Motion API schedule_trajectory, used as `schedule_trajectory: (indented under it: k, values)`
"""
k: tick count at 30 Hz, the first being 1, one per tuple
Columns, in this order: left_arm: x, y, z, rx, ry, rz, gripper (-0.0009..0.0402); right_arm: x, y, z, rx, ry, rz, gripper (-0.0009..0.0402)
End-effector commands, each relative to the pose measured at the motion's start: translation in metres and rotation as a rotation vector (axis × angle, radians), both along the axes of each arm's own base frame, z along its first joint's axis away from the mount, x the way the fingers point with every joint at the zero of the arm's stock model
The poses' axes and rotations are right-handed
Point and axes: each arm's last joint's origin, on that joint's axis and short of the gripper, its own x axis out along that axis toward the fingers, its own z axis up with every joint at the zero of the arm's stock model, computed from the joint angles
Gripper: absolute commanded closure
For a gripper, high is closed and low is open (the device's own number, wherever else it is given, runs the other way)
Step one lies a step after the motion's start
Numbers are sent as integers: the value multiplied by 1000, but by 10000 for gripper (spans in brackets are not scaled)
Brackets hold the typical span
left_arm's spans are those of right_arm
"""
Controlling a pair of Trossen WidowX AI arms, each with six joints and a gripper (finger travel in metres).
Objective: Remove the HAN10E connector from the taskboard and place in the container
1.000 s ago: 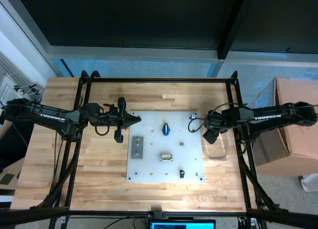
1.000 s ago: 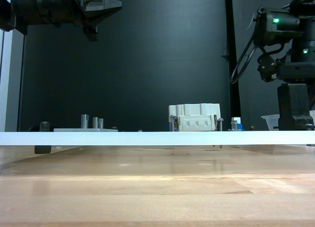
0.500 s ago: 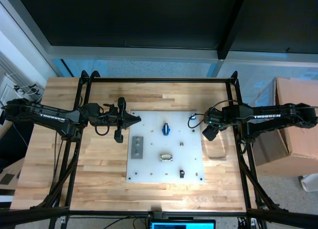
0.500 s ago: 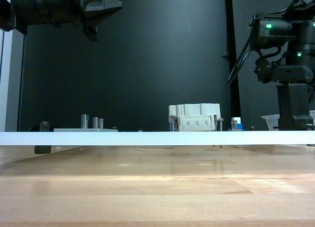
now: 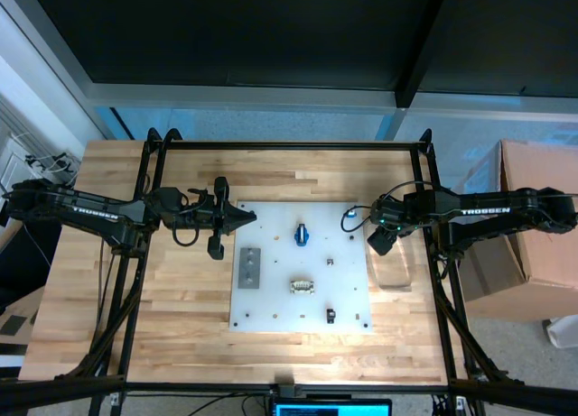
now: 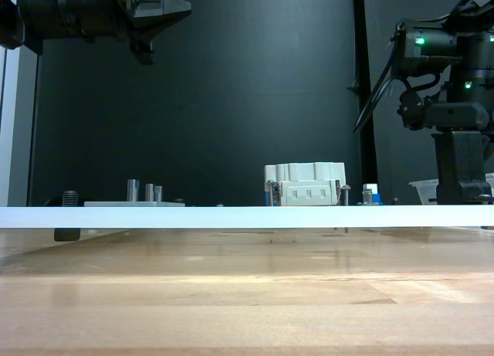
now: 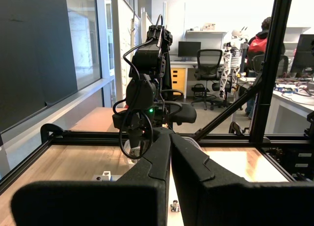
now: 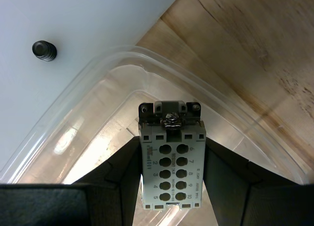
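Note:
My right gripper point(image 8: 171, 179) is shut on the HAN10E connector point(image 8: 171, 147), a grey insert with numbered holes and a screw at its end. It hangs clear of the board, just above the near corner of the clear plastic container point(image 8: 98, 64). From above, the right gripper point(image 5: 380, 243) is off the white taskboard's point(image 5: 271, 299) right edge, over the container point(image 5: 397, 273). A beige connector housing point(image 5: 302, 287) stays seated on the board point(image 6: 305, 184). My left gripper point(image 5: 246, 217) is shut and empty, high above the board's far left corner point(image 6: 174, 12).
The board also carries a grey block with pegs point(image 5: 248, 266), a blue part point(image 5: 301, 235) and a small black part point(image 5: 330, 316). A black frame surrounds the table. A cardboard box point(image 5: 533, 226) stands off the right edge.
A second ago the right gripper and its connector sat slightly nearer and further right; it shifted a little toward the board and has held still since. The left arm has not moved.

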Motion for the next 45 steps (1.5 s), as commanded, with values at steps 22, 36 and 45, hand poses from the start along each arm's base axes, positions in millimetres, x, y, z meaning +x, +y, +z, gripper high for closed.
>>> schedule_trajectory:
  k: [22,36,45]
  values:
    - [0,0,0,0,0,0,393,-1,3,32,106,47,-5,111]
    - [0,0,0,0,0,0,393,-5,6,69,155,88,10,111]
    - [0,0,0,0,0,0,393,26,14,87,13,-321,268,152]
